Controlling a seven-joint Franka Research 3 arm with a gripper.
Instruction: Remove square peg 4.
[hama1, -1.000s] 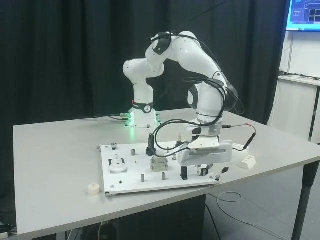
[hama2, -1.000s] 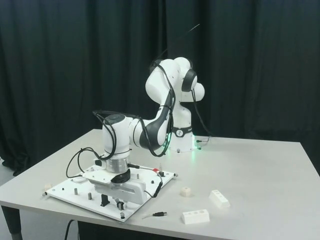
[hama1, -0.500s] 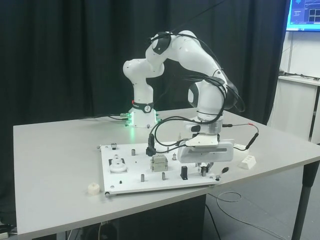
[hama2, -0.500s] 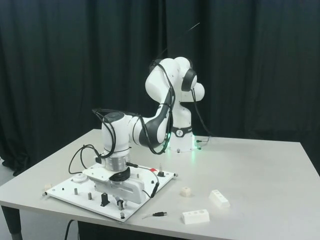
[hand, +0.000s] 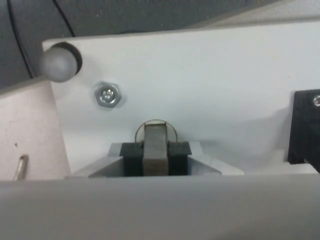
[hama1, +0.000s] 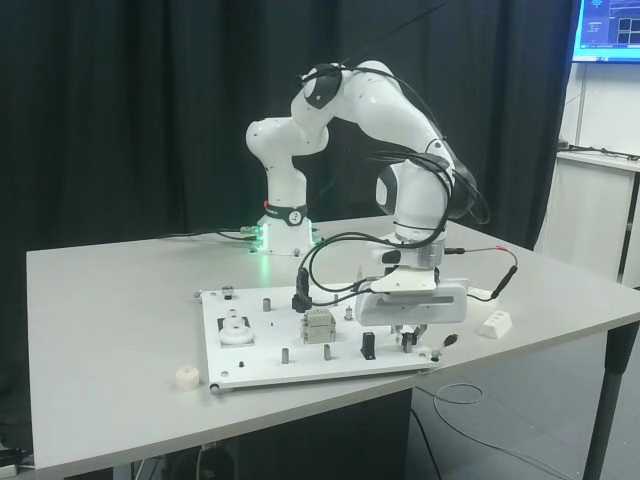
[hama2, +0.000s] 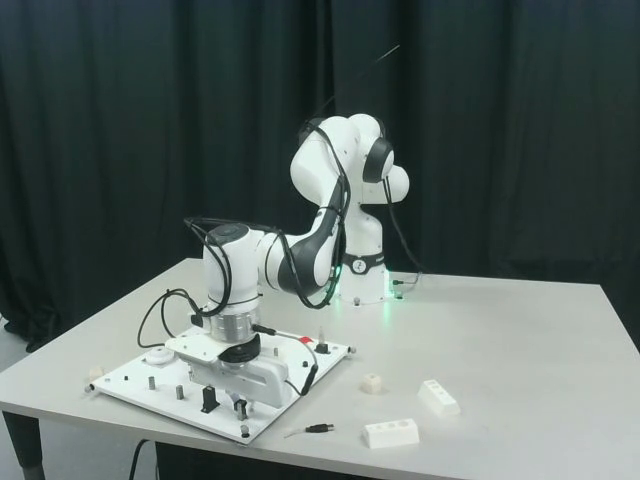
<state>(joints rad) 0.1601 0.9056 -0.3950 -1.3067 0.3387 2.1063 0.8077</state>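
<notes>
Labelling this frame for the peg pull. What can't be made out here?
- Peg base and hole: wrist view, covered by the black fingers and the grey gripper body across the picture's lower part.
- Gripper fingertips: both room views, hidden under the white hand housing.
- Whether the peg is clear of the white board: no view shows it.
- Black block: wrist view, cut off by the picture edge.

Two room cameras stood off the desk on opposite sides, both taking in the white arm; the wrist camera looked down close over the white board
</notes>
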